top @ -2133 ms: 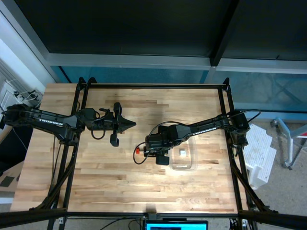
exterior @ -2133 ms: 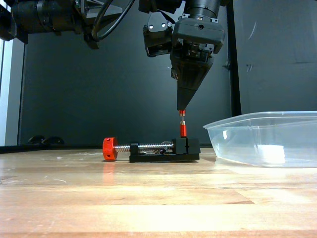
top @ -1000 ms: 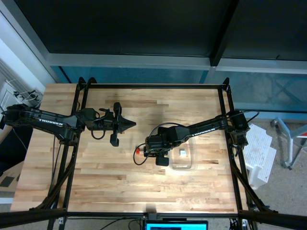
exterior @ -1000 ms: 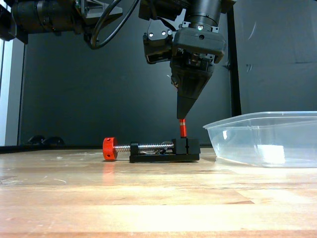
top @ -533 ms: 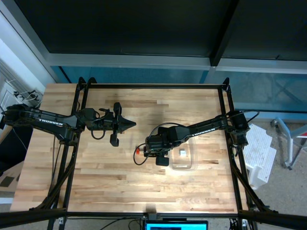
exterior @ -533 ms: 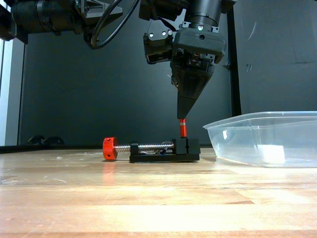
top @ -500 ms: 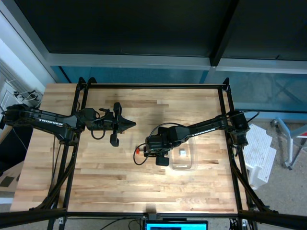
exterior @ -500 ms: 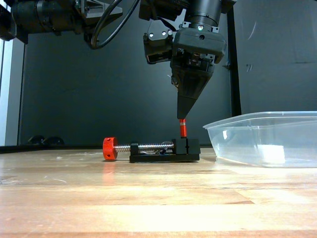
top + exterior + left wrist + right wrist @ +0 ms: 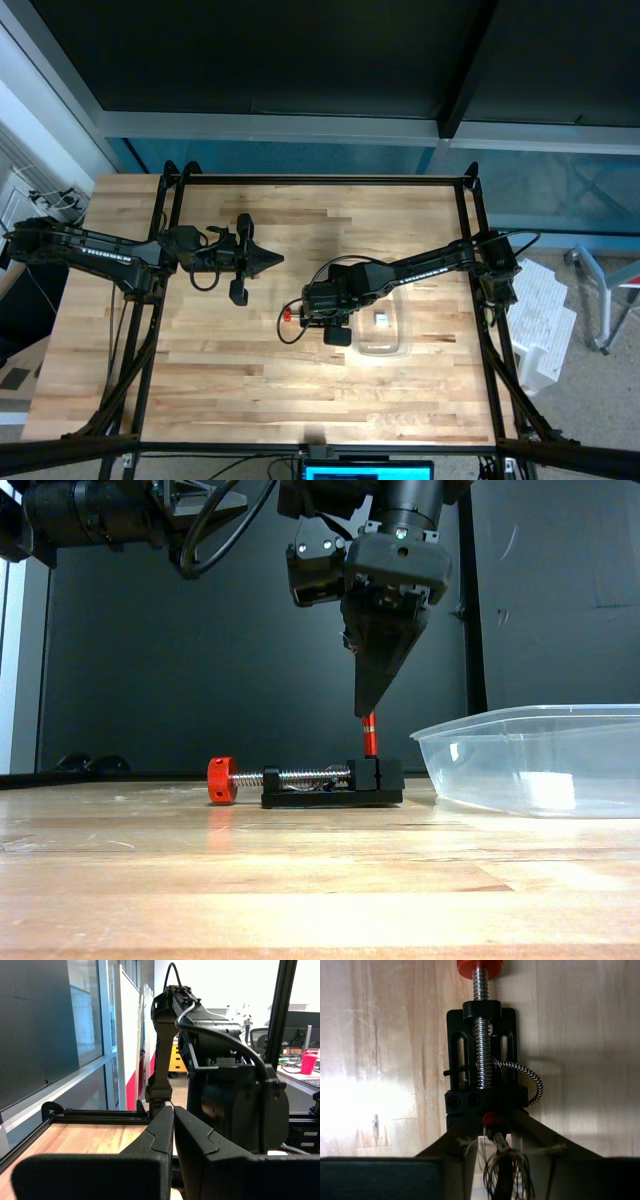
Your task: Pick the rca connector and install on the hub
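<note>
Above hub: right gripper jaws clenched on rca connector; left gripper aloft mid-left, jaws closed.

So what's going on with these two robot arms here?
The right gripper points straight down, pinching a small red-and-silver pin, the rca connector, upright on one end of the hub, a small black box with a red knob, lying on the wooden table. A clear plastic tray sits beside it. The left gripper is parked off to the side, shut.
</note>
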### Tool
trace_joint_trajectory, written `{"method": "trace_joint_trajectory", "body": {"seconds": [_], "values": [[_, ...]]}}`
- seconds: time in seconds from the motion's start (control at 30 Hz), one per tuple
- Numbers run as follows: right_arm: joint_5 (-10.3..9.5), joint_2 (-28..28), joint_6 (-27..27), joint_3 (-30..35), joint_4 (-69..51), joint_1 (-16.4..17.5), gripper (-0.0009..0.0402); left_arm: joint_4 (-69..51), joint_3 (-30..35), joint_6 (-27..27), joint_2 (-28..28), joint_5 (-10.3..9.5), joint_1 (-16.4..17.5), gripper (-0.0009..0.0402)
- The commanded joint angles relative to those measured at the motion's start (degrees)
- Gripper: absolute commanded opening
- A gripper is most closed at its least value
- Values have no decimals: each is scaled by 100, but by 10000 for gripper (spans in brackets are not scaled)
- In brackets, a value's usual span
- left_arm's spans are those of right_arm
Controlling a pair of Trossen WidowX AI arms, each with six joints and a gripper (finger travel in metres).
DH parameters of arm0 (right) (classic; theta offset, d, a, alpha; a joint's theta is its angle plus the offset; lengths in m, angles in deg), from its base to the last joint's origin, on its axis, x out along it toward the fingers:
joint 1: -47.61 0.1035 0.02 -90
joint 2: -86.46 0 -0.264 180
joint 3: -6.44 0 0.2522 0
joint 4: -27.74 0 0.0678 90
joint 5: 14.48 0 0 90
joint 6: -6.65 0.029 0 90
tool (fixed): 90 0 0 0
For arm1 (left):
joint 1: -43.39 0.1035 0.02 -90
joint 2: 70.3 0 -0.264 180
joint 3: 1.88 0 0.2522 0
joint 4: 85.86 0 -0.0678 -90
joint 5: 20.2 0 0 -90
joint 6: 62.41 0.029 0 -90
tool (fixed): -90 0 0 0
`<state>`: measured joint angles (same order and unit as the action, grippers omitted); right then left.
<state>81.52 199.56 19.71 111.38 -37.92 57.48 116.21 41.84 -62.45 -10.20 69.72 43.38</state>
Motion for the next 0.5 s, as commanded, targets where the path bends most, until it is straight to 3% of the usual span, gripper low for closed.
{"method": "trace_joint_trajectory", "body": {"seconds": [0.03,0.3,0.5], "values": [[2,-120,85,13,-39,4,131,0,0,2,2,2,0,0],[13,-422,142,-118,-177,26,202,2,0,2,2,2,0,0],[48,-787,140,-511,-31,48,226,2,0,2,2,2,0,0]]}}
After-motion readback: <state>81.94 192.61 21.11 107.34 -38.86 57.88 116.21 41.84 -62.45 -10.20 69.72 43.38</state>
